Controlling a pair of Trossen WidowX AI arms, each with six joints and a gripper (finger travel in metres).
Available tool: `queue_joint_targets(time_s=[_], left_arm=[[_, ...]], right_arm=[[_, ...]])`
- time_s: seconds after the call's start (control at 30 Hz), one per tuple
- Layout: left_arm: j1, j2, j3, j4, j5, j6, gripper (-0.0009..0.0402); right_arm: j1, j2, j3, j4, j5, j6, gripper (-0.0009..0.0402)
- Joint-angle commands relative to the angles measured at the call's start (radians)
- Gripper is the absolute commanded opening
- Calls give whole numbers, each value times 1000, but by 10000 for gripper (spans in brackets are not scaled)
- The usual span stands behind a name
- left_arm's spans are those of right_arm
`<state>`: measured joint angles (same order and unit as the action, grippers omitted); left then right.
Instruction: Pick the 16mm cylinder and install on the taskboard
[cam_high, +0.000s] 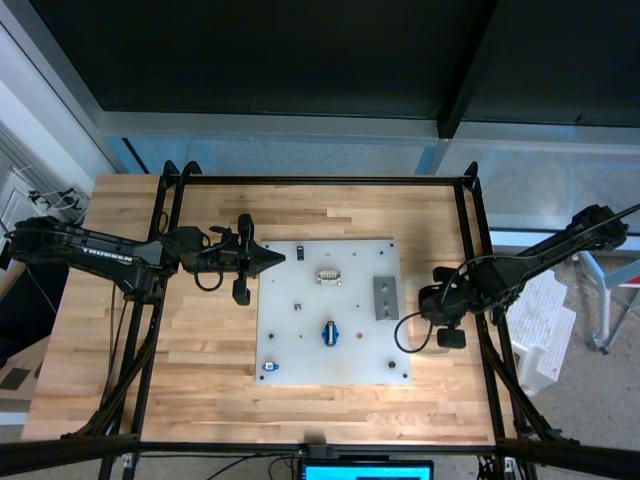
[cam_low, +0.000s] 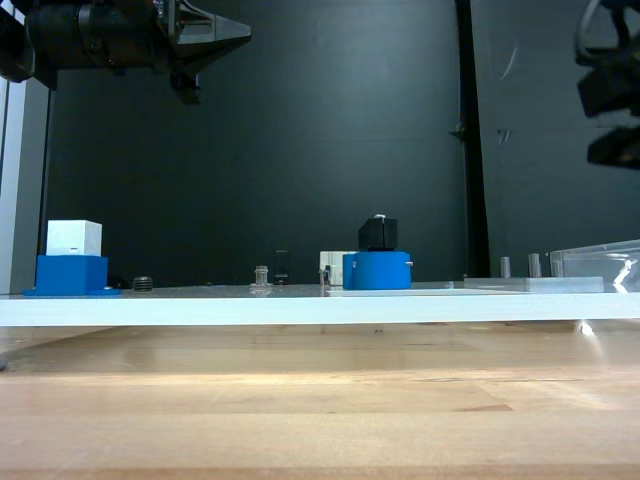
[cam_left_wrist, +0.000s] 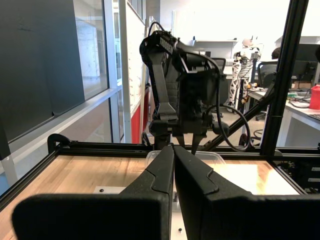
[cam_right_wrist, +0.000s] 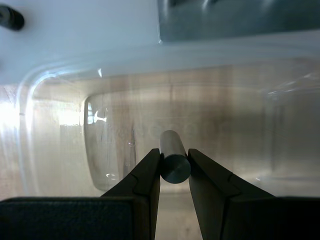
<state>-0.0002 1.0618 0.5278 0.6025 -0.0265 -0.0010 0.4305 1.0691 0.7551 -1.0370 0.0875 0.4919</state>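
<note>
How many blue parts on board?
2 blue parts: one central, one at the board's near-left corner. Left gripper, shut, high by its left edge; right gripper grips cylinder over tray.

One left gripper (cam_high: 282, 258), one right gripper (cam_right_wrist: 175, 152), one taskboard (cam_high: 300, 345), one 16mm cylinder (cam_right_wrist: 175, 168)

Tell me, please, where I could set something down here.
Bare table: left of the taskboard and along its near edge. Crowded: its far-left corner under the left gripper, its right side where the right gripper holds the 16mm cylinder.

high: overhead, down | low: table-level | share taskboard (cam_high: 360, 360) | wrists: close along left pincer (cam_left_wrist: 173, 146), right pincer (cam_right_wrist: 174, 155)
</note>
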Motion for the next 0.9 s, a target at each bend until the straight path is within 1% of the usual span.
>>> queue_joint_targets(time_s=[0.03, 0.2, 0.33, 0.63, 0.9], left_arm=[[0, 0, 0, 0, 0, 0, 0], [0, 0, 0, 0, 0, 0, 0], [0, 0, 0, 0, 0, 0, 0], [0, 0, 0, 0, 0, 0, 0], [0, 0, 0, 0, 0, 0, 0]], right_arm=[[-27, 45, 84, -42, 2, -11, 11], [-73, 138, 183, -51, 2, -21, 11], [-93, 216, 240, -50, 1, -40, 11], [-100, 377, 369, -45, 2, -60, 11], [-100, 489, 450, -17, 1, -59, 11]])
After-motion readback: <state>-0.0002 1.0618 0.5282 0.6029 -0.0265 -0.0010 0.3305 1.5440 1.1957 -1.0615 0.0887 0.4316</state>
